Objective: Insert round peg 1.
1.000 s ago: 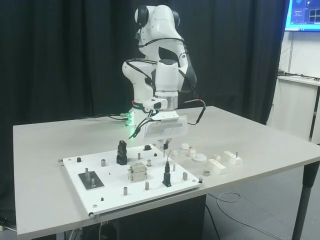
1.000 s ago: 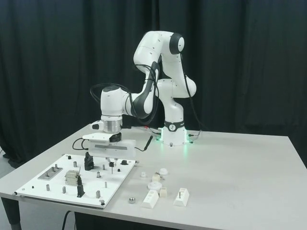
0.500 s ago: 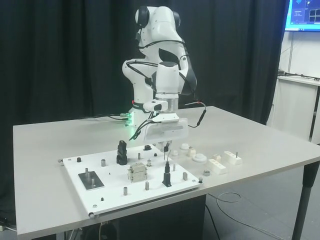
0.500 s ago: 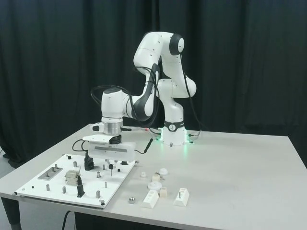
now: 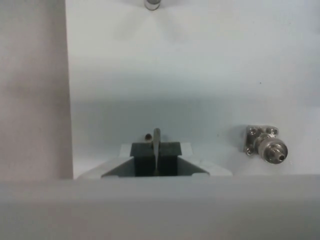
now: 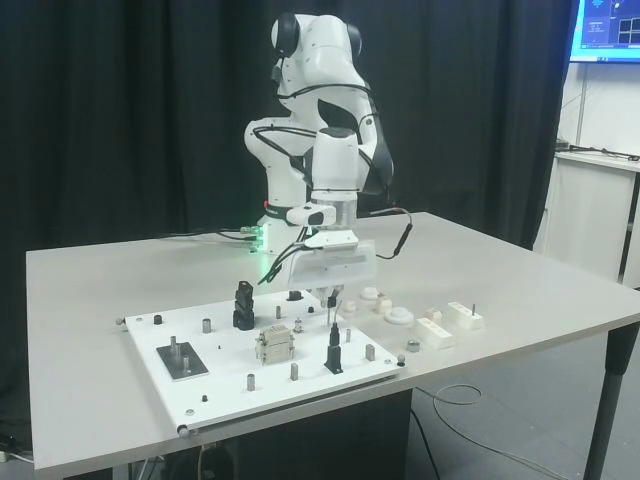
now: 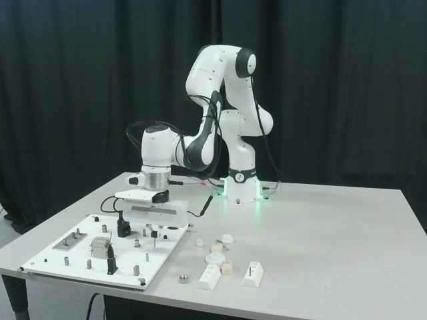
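The claw (image 5: pixel 156 159) grips a thin peg (image 5: pixel 156 142), holding it upright just above the white board (image 6: pixel 262 350) on the grey counter (image 7: pixel 333 233).

My body is a white arm of rounded, glossy shells (image 7: pixel 220 87), with black bands and black round caps at the joints (image 7: pixel 245 62). A green light glows at my round base (image 7: pixel 241 194). Black cables (image 6: pixel 290 245) loop loosely along my forearm and down to the wrist. A grey metal ring (image 7: pixel 155 179) sits below my last white segment. Under it hangs a wide, flat white plate (image 6: pixel 331 264), and my end effector (image 5: pixel 156 159) shows two black fingers (image 5: pixel 142 159) in the wrist view.
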You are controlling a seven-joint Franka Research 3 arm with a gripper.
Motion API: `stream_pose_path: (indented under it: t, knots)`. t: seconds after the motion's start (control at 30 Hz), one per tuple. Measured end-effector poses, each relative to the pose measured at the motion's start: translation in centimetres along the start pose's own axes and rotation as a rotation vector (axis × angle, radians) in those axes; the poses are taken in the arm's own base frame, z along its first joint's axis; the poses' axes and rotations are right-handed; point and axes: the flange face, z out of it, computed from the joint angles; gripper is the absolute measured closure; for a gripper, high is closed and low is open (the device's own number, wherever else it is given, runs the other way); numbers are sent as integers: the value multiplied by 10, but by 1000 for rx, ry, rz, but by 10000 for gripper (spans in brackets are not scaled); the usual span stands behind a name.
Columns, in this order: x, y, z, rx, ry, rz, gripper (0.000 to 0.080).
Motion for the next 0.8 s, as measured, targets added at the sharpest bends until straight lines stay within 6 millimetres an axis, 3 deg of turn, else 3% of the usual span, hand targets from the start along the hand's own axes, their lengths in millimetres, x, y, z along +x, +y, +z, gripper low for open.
stream_pose_path:
  t: [0.8]
  knots:
    - [-2, -1, 5, 0, 7, -4, 788]
